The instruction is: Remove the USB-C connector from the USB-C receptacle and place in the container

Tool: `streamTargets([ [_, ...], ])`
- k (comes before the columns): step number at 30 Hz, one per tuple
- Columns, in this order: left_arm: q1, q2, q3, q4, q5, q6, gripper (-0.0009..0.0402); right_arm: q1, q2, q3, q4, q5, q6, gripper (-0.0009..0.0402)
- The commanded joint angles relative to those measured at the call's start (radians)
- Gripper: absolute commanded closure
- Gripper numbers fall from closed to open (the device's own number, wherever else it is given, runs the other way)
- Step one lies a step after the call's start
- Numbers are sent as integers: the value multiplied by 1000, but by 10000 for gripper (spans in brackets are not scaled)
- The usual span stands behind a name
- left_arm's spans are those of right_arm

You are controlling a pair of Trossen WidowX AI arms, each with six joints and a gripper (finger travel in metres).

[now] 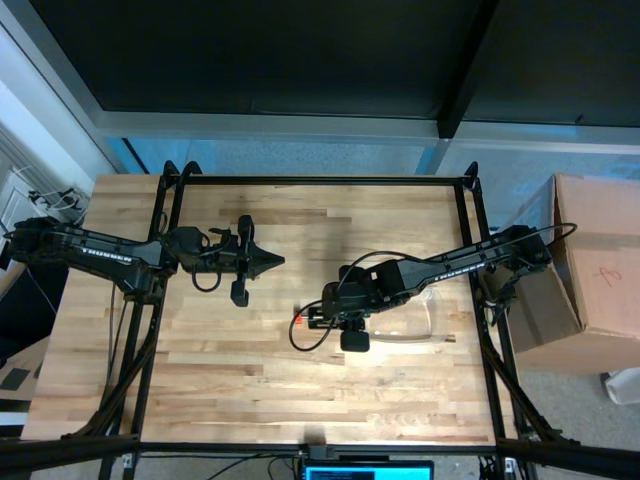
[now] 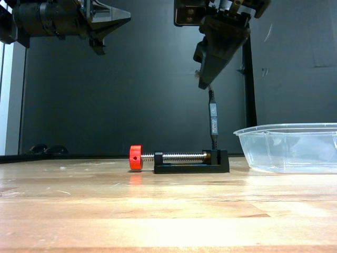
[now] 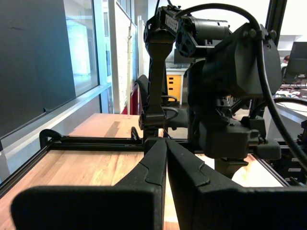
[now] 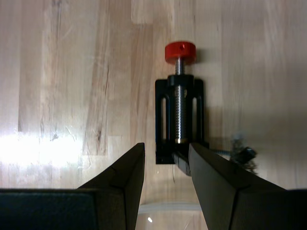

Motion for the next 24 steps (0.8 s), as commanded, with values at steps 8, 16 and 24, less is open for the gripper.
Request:
streamTargets([
  [8, 0, 0, 0, 0, 0, 0, 393, 22, 0, -52, 10, -8, 13, 267],
  [16, 0, 0, 0, 0, 0, 0, 393, 34, 0, -55, 21, -8, 18, 267],
  [24, 0, 0, 0, 0, 0, 0, 393, 42, 0, -111, 70, -11, 41, 267],
])
